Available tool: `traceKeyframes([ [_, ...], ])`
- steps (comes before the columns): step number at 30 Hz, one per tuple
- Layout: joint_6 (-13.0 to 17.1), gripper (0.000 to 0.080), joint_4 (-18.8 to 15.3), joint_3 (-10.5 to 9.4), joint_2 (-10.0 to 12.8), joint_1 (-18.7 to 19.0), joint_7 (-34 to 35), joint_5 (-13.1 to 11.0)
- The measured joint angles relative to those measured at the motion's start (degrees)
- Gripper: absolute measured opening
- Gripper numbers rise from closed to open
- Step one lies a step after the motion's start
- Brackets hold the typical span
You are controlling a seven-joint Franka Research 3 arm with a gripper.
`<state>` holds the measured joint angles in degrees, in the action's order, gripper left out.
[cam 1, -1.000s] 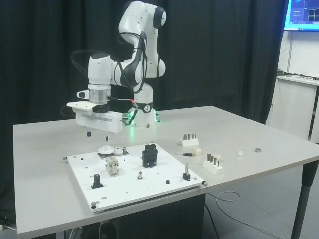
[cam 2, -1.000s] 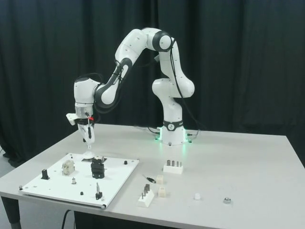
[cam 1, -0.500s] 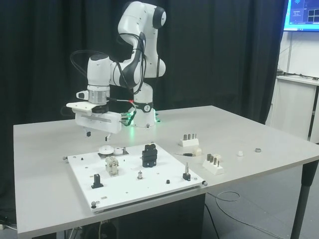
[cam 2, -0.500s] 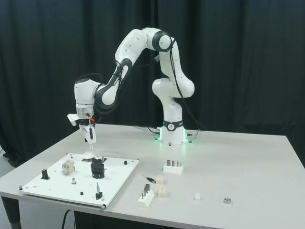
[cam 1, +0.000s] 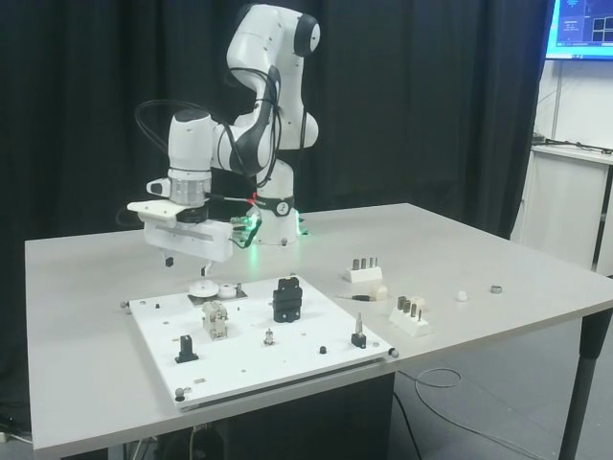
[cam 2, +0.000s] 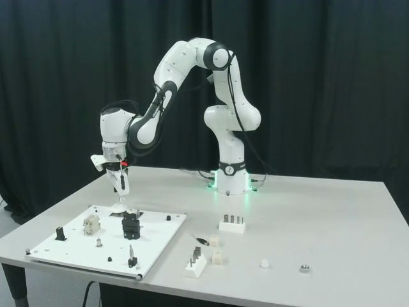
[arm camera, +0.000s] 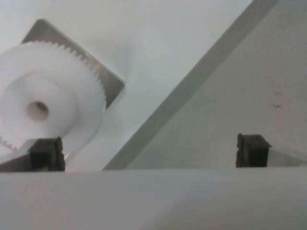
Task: Insert large gear.
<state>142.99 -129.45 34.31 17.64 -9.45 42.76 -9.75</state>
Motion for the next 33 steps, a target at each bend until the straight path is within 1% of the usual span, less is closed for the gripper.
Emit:
traceKeyframes([
  [9,1.0,0.0800,0.0,-0.06,0.7,0.2,0.1,-0.2],
  [17,1.9,0.0800,0.0,-0.12,1.4,0.4,0.1,-1.1],
  [30,2.4,0.0800,0.0,-0.13,1.5,0.4,0.1,-1.1],
  [33,2.9,0.0800,0.0,-0.14,1.9,0.4,0.1,-1.1],
])
